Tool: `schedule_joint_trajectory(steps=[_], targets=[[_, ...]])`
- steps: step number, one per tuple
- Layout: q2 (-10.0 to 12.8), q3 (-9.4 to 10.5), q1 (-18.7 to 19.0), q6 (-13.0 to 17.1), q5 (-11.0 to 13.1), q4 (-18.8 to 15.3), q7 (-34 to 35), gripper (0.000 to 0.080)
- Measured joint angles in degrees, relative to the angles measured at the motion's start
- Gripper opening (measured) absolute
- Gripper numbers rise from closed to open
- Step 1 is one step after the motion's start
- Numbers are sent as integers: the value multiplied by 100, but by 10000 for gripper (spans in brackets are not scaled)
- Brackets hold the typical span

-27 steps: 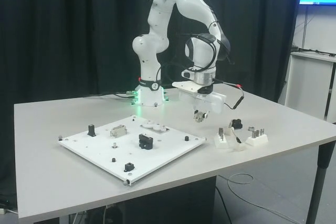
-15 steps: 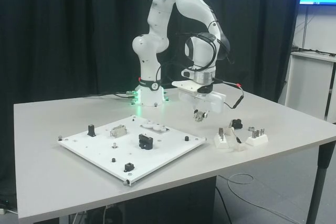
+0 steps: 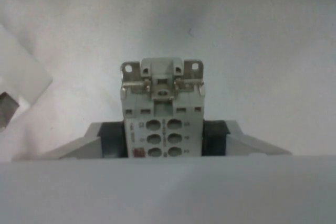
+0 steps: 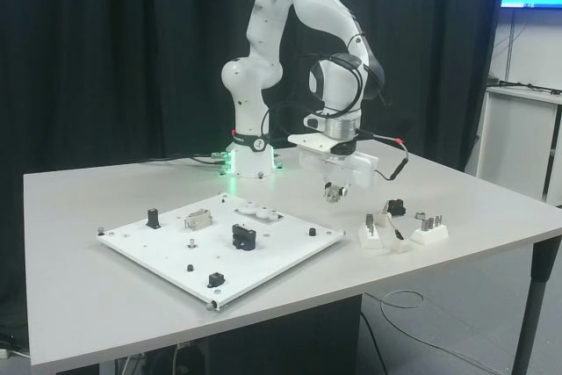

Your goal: Insert waterproof.

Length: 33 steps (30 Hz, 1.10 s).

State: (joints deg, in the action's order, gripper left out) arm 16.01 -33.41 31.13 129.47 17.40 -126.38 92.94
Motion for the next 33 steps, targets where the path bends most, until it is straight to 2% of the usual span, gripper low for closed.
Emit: schedule_joint_trajectory(steps=[14, 24, 29, 33], targets=[[-31, 14, 0, 112, -30, -70, 12, 308], [-48, 24, 0, 184, -154, -106, 53, 308], [-52, 12, -2, 229, -375, -107, 170, 308], [-69, -17, -25, 256, -685, -107, 327, 308]])
